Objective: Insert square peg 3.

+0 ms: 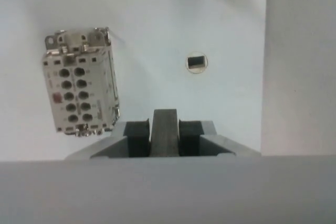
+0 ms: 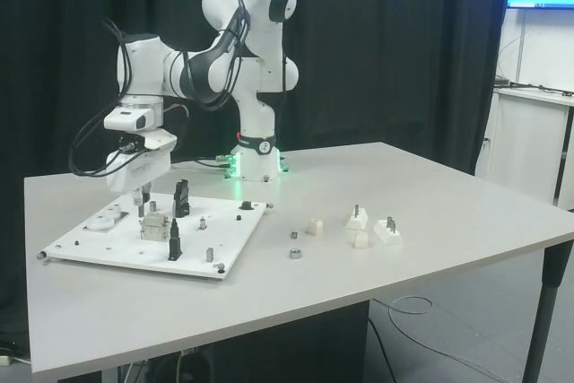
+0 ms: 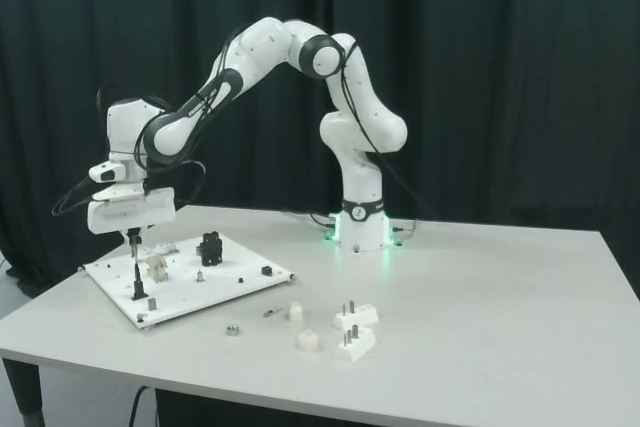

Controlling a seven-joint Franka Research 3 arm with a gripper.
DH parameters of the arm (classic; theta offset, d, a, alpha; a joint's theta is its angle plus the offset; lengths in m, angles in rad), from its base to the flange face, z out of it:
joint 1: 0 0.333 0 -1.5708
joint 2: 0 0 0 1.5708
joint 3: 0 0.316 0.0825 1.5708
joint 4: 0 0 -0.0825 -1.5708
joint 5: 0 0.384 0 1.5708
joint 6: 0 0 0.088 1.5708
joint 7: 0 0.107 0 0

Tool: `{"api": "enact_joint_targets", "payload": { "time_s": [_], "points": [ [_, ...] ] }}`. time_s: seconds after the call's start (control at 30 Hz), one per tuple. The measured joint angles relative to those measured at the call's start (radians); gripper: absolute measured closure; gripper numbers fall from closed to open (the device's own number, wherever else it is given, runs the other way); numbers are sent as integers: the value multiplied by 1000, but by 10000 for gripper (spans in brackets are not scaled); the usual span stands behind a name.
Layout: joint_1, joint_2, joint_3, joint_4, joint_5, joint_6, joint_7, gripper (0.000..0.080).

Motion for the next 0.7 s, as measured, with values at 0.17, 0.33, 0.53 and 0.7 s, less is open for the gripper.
{"api": "enact_joint_targets", "payload": {
  "time_s": [0.17,0.33,0.53,0.7],
  "points": [
    [-3,18,1,12,36,-5,-38,689],
    [-7,44,1,36,57,-14,-65,689],
    [-13,74,2,70,70,-31,-80,689],
    [-20,99,3,104,83,-53,-83,689]
  ]
}}
